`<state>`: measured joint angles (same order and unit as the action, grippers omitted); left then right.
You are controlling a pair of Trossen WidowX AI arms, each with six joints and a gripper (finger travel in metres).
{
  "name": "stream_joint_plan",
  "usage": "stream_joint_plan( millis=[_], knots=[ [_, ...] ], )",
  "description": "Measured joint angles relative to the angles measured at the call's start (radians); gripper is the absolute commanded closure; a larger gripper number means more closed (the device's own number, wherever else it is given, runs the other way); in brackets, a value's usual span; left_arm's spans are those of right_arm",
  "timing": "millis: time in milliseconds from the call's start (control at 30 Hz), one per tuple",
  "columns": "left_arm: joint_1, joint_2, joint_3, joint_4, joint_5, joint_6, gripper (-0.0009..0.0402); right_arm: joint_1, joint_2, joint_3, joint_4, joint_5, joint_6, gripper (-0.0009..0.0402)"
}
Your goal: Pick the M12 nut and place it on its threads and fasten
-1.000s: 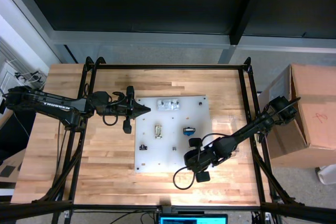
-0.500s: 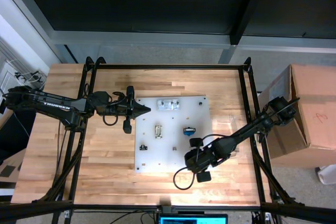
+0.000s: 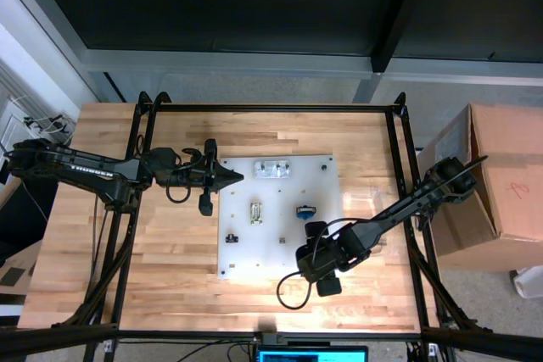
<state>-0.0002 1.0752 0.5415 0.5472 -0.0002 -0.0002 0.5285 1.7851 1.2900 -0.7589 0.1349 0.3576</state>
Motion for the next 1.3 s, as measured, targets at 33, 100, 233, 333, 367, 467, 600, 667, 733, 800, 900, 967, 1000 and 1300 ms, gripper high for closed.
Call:
stream_joint_plan(
  millis=[33, 100, 233, 333, 367, 467, 600, 667, 733, 800, 900, 967, 1000, 1300],
  knots=[
    [0.0, 0.0, 0.0, 0.0, 0.0, 0.0, 0.0393, -0.004, 0.012, 0.035, -0.045, -0.002, 0.0, 0.0212],
    [0.0, 0.0, 0.0, 0.0, 0.0, 0.0, 0.0393, -0.014, 0.055, 0.121, -0.153, -0.011, 0.005, 0.0213],
    [0.0, 0.0, 0.0, 0.0, 0.0, 0.0, 0.0393, -0.039, 0.164, 0.316, -0.351, -0.025, 0.044, 0.0212],
    [0.0, 0.0, 0.0, 0.0, 0.0, 0.0, 0.0393, -0.053, 0.254, 0.456, -0.468, -0.05, 0.056, 0.0212],
    [0.0, 0.0, 0.0, 0.0, 0.0, 0.0, 0.0393, -0.055, 0.285, 0.497, -0.503, -0.061, 0.055, 0.0212],
    [0.0, 0.0, 0.0, 0.0, 0.0, 0.0, 0.0393, -0.058, 0.382, 0.613, -0.612, -0.099, 0.055, 0.0212],
    [0.0, 0.0, 0.0, 0.0, 0.0, 0.0, 0.0393, -0.06, 0.491, 0.74, -0.726, -0.195, 0.055, 0.0213],
    [0.0, 0.0, 0.0, 0.0, 0.0, 0.0, 0.0393, -0.062, 0.541, 0.79, -0.765, -0.218, 0.053, 0.0213],
    [0.0, 0.0, 0.0, 0.0, 0.0, 0.0, 0.0393, -0.065, 0.583, 0.835, -0.803, -0.217, 0.044, 0.0213],
    [0.0, 0.0, 0.0, 0.0, 0.0, 0.0, 0.0393, -0.071, 0.615, 0.87, -0.812, -0.215, 0.029, 0.0213],
    [0.0, 0.0, 0.0, 0.0, 0.0, 0.0, 0.0393, -0.079, 0.644, 0.896, -0.811, -0.211, 0.026, 0.0213],
    [0.0, 0.0, 0.0, 0.0, 0.0, 0.0, 0.0393, -0.083, 0.647, 0.896, -0.811, -0.21, 0.026, 0.0213],
    [0.0, 0.0, 0.0, 0.0, 0.0, 0.0, 0.0393, -0.084, 0.647, 0.894, -0.812, -0.211, 0.026, 0.0213],
    [0.0, 0.0, 0.0, 0.0, 0.0, 0.0, 0.0393, -0.096, 0.64, 0.894, -0.812, -0.214, 0.0, 0.0213]
  ],
)
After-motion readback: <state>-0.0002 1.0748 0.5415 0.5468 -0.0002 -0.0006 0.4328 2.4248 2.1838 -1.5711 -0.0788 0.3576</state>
